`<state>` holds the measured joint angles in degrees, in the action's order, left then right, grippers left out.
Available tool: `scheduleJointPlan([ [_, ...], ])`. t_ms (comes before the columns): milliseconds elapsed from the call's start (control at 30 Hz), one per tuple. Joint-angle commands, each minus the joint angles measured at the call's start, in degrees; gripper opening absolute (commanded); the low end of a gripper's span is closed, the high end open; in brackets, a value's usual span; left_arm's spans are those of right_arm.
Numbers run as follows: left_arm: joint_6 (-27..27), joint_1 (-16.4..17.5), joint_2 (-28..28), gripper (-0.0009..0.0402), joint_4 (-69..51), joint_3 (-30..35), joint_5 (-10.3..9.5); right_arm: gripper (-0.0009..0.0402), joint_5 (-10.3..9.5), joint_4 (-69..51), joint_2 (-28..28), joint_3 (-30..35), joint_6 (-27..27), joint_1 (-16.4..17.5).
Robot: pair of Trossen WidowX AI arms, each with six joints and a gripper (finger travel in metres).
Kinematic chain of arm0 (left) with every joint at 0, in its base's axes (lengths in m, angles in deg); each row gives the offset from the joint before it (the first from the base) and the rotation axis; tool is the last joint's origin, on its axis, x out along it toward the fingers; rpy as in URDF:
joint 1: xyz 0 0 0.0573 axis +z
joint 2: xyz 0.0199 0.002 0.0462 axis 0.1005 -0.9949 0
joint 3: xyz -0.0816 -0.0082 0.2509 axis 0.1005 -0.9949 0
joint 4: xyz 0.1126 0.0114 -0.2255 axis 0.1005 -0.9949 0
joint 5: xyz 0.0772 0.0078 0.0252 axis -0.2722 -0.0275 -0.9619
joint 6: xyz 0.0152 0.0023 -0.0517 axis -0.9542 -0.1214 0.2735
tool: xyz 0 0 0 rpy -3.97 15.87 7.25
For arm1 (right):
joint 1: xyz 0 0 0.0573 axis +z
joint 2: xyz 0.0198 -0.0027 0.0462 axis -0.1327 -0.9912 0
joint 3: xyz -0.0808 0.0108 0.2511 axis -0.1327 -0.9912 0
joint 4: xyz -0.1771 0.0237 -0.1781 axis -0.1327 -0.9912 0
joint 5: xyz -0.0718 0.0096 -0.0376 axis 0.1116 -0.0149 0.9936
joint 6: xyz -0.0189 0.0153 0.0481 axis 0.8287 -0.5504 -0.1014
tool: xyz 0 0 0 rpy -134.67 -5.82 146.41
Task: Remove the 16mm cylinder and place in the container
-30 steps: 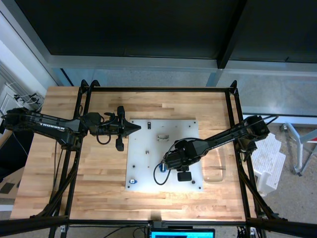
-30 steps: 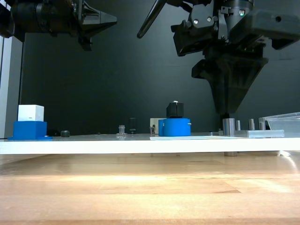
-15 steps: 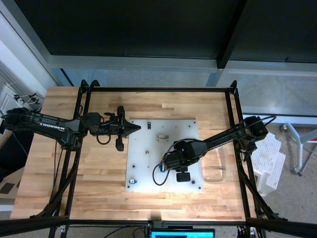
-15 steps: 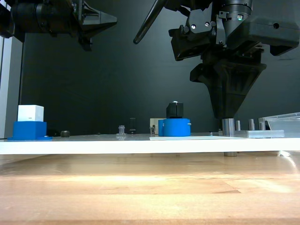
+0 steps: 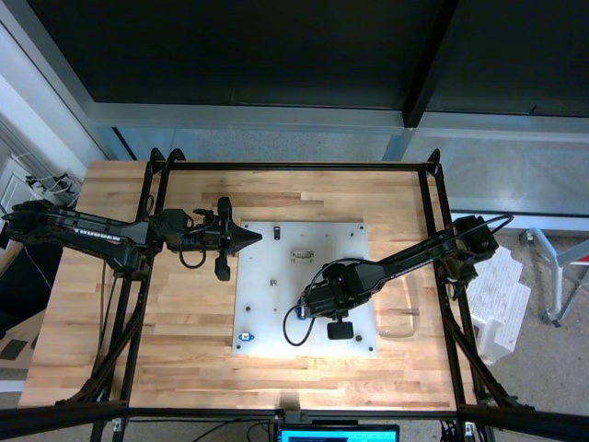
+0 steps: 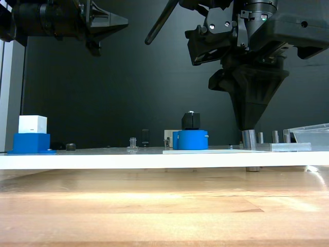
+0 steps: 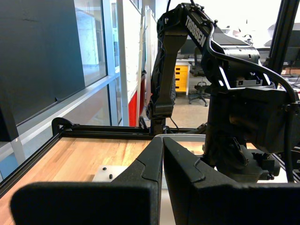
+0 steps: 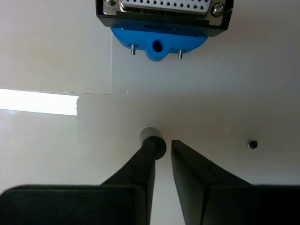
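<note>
The 16mm cylinder (image 6: 249, 138) is a short silver peg standing upright in the white board (image 5: 276, 276). My right gripper (image 6: 249, 127) hangs point-down just above it. In the right wrist view the cylinder (image 8: 152, 137) lies at the tip of one finger (image 8: 146, 159), not between the two. That gripper (image 8: 163, 143) is open by only a narrow gap and holds nothing. In the high view the right gripper (image 5: 313, 302) hides the peg. The clear container (image 5: 400, 318) lies right of the board. My left gripper (image 5: 253, 237) is shut and parked high over the board's far-left edge.
A blue round fitting (image 6: 193, 140) with a black top stands mid-board, and the blue connector (image 8: 158, 44) sits ahead of the right gripper. A blue base with a white cube (image 6: 33, 136) stands at the left. A grey block with small pegs (image 6: 285, 146) lies beside the cylinder.
The right gripper has settled slightly lower and shifted a little over the peg. The left arm has not moved.
</note>
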<state>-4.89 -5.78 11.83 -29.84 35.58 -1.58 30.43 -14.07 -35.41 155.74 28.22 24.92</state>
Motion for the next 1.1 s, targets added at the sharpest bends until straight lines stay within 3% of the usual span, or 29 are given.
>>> scheduleJointPlan([
  [33, 0.0, 0.0, -0.02, 0.0, 0.02, 0.0, 0.02, 0.0018, 0.33, -0.15, -0.09, -0.04, -0.04, -0.02],
  [167, 0.0, 0.0, -0.02, 0.0, 0.02, 0.0, 0.0, -0.0002, 0.33, -0.17, -0.09, -0.04, -0.02, -0.04],
  [1100, 0.0, 0.02, -0.02, 0.0, 0.02, 0.0, 0.0, 0.0, 0.33, -0.39, -0.02, -0.04, -0.26, -0.17],
])
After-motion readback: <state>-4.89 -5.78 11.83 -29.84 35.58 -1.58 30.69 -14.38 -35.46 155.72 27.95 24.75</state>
